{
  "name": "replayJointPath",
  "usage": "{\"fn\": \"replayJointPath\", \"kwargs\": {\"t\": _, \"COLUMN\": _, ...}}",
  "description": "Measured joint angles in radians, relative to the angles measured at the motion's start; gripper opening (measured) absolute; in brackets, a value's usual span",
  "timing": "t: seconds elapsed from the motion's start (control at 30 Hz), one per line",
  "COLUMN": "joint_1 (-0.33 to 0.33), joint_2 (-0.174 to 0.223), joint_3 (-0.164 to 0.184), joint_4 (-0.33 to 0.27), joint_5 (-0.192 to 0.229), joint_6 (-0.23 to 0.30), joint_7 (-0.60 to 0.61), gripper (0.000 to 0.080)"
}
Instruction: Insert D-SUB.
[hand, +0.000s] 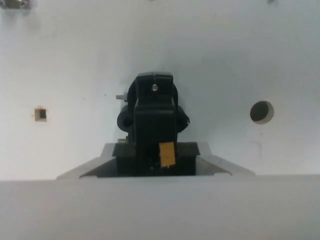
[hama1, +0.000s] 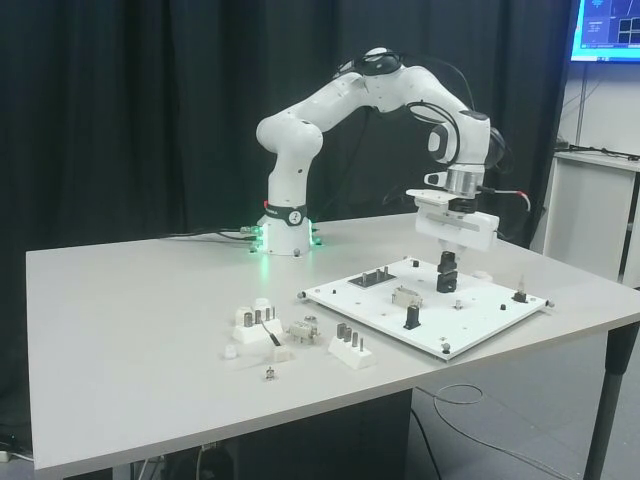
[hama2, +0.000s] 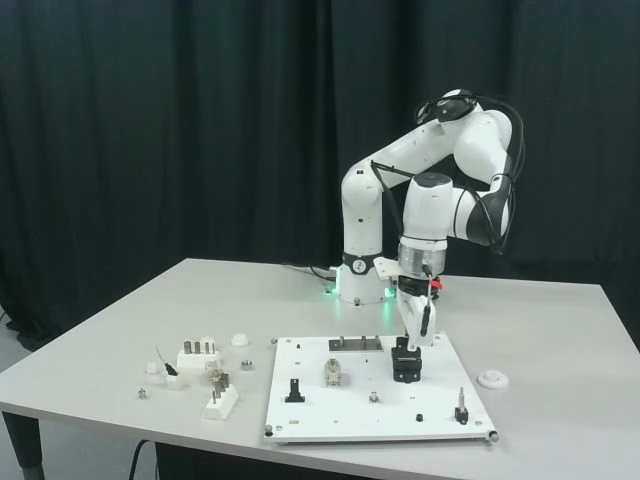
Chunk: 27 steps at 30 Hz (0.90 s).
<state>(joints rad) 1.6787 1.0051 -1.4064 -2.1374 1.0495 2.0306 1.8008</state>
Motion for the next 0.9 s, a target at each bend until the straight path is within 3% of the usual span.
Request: {"fn": "replayJointPath", "kwargs": {"t": 0.9, "joint_1": -0.007, "joint_2": 0.006, "joint_3": 0.0, "joint_4": 0.004, "joint_5": 0.012, "joint_6": 0.0, "joint_7": -0.009, "gripper": 0.0155}}
